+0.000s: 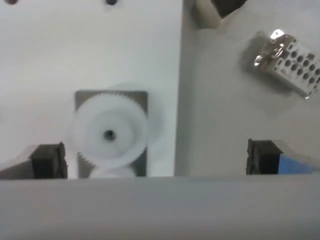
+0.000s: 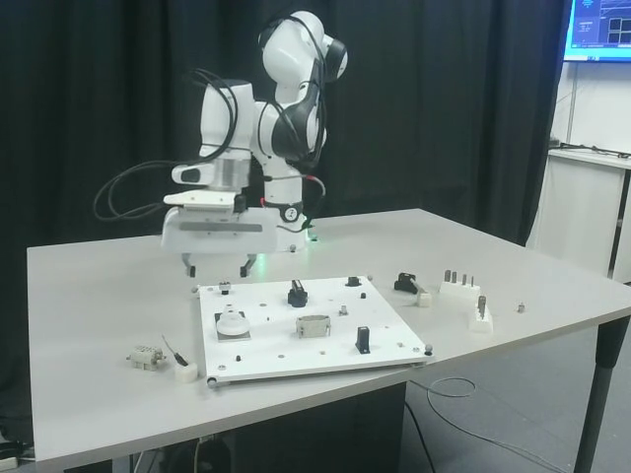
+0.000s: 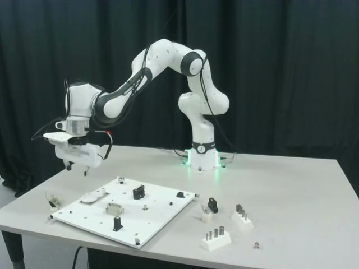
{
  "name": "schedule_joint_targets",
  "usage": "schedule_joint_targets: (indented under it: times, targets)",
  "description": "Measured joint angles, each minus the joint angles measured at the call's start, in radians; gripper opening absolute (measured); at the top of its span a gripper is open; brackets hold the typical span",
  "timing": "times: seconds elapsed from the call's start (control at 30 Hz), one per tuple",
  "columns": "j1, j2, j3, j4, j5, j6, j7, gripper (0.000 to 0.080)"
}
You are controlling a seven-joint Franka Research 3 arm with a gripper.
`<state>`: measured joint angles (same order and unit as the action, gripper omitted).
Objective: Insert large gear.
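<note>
The work area is a grey table (image 2: pixel 513 266) set before a black curtain (image 3: pixel 291 67), with a white square assembly board (image 2: pixel 325 340) lying flat near the table's front edge. The large white toothed plastic gear (image 1: pixel 111 132) lies flat on a grey recessed base plate (image 1: pixel 142 97) at the board's corner nearest the arm's wrist; in the wrist view a dark bore is visible at its centre, and a smaller white toothed part (image 1: pixel 112 172) sits touching its rim. Whether the gear is fully seated on its shaft cannot be determined from these views. The gear's axis is vertical, so any approach must be straight down. The black-tipped two-finger gripper (image 1: pixel 155 157) hangs well above the board, and the gear is not centred between the fingers: it lies close to one fingertip (image 1: pixel 48 160) and well apart from the other, which stands over bare table just off the board's edge. The next move therefore appears to require a sideways correction toward the gear before descent. The fingers are spread wide and hold nothing. The white arm (image 3: pixel 168 61) reaches out from its base (image 3: pixel 203 157), elbow raised, wrist pointing downward above the board's corner. Off the board, a white multi-hole connector block (image 1: pixel 290 62) rests on the table beside that edge.
</note>
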<state>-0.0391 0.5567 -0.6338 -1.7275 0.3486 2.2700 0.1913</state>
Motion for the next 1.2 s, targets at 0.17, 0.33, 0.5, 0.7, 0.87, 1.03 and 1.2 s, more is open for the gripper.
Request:
schedule_joint_targets:
  times: [0.17, 0.33, 0.5, 0.7, 0.87, 1.03, 1.2]
  targets:
    - [-0.009, 0.033, 0.005, 0.0, 0.001, 0.043, -0.031, 0.08]
    - [-0.024, 0.064, 0.022, 0.0, 0.003, 0.085, -0.055, 0.08]
    - [-0.045, 0.089, 0.048, 0.0, 0.007, 0.121, -0.075, 0.08]
    - [-0.071, 0.106, 0.074, 0.0, 0.008, 0.148, -0.093, 0.08]
    - [-0.081, 0.109, 0.08, 0.0, 0.008, 0.152, -0.109, 0.08]
    - [-0.09, 0.11, 0.09, 0.0, 0.011, 0.152, -0.127, 0.08]
    - [-0.095, 0.114, 0.097, 0.0, 0.023, 0.152, -0.14, 0.08]
